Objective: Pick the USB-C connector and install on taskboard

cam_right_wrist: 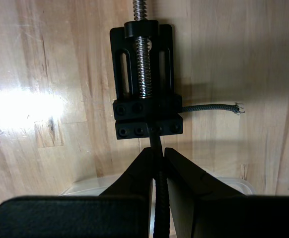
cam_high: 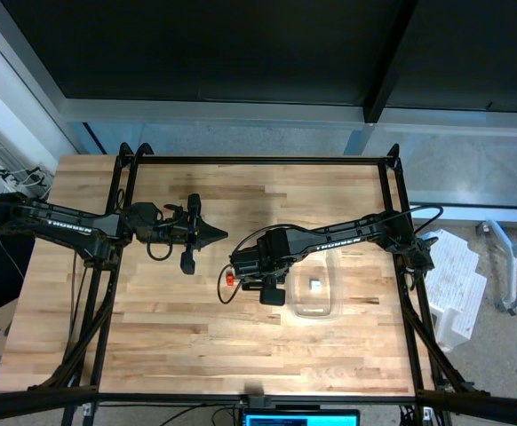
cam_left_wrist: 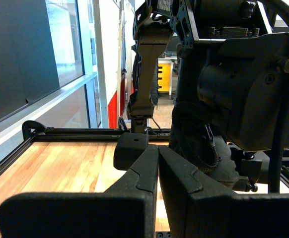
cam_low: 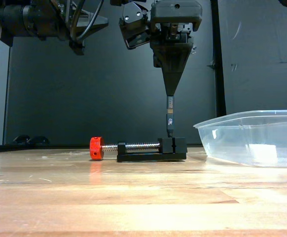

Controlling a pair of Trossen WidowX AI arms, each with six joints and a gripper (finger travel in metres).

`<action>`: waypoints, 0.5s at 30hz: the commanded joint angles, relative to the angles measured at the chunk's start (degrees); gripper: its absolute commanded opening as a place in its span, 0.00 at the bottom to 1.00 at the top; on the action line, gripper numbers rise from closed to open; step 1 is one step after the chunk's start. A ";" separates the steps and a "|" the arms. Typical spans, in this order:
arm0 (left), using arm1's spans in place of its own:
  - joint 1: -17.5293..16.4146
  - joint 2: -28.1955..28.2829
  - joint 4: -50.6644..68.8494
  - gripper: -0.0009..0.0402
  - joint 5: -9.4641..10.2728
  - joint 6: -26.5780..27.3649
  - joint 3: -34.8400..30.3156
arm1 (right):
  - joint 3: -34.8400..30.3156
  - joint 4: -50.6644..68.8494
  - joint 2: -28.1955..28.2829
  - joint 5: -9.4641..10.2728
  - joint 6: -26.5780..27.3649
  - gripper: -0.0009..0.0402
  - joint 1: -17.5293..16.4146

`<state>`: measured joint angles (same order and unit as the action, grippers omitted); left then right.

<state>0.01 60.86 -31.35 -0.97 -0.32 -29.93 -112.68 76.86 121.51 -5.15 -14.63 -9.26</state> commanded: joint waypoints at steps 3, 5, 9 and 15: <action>-0.02 0.00 -0.02 0.02 -0.02 0.00 -0.02 | 0.04 0.04 0.00 -0.04 0.15 0.02 0.00; 0.00 0.00 -0.02 0.02 0.00 0.00 -0.02 | 0.07 0.02 0.00 -0.04 0.17 0.02 0.00; 0.00 0.00 -0.02 0.02 -0.02 0.00 -0.02 | 0.24 -0.20 0.00 -0.07 0.22 0.02 0.00; -0.02 0.00 -0.02 0.02 0.00 0.00 -0.02 | 0.63 -0.94 0.00 0.04 0.59 0.02 0.00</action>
<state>0.01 60.86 -31.35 -0.97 -0.30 -29.93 -112.09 76.14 121.51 -5.19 -14.20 -9.23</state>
